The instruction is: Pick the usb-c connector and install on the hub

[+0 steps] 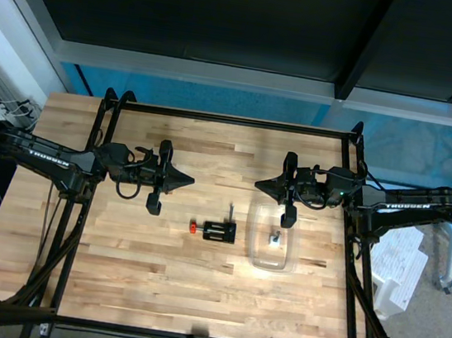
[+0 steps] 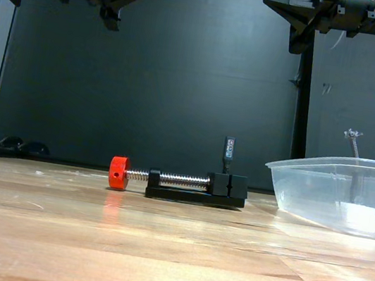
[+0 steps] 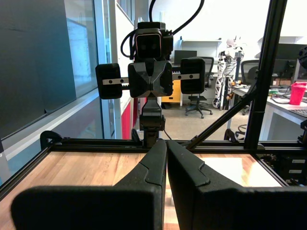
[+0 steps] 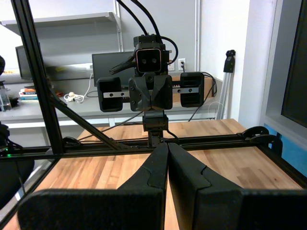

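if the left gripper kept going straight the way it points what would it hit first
Most likely the right gripper, which faces the left gripper tip to tip, both high over the table with jaws shut. The gap between looks free; the clamp and tub sit well below that line.

table (image 1: 152, 284): wood strips, slight sheen. tub (image 2: 314, 196): clear glossy plastic. vise (image 2: 198, 188): matt black, bare-metal screw (image 2: 178, 180), red knob (image 2: 118, 172). left gripper (image 1: 189, 182), right gripper (image 1: 259, 185): matt black plastic.
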